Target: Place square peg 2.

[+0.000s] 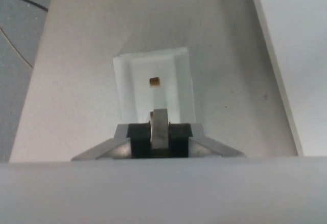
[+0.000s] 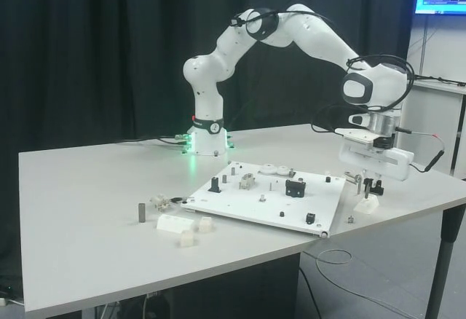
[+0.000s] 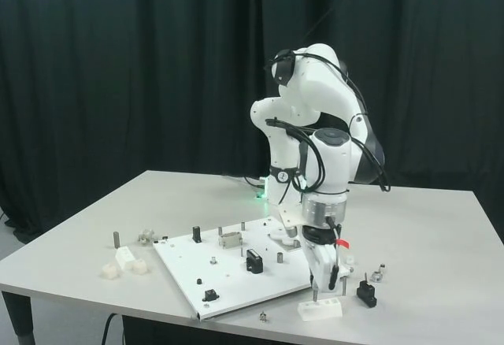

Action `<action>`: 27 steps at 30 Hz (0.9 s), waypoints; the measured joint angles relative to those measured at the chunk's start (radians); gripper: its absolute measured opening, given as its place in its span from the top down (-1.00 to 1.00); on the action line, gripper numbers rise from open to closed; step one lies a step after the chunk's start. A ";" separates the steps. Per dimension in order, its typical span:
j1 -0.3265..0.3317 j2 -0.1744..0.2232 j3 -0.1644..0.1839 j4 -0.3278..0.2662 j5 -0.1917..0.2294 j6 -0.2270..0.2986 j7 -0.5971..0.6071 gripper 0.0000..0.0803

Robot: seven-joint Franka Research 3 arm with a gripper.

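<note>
While jaws grip peg, board seemingly stands clear.

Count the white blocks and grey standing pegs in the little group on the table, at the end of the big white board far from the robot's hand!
White plastic blocks: 3
Grey upright cylinder peg: 1
Total: 4

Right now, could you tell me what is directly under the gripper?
A small white block sits on the grey table under the gripper, which is shut on a thin grey peg. A small square hole shows in the block's top. The peg's lower tip is hidden.
</note>
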 joint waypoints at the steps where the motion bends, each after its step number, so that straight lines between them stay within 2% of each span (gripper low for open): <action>1: 0.001 0.000 0.000 0.000 0.000 0.000 0.002 0.83; 27: 0.026 0.017 -0.019 0.000 0.001 0.008 0.018 0.83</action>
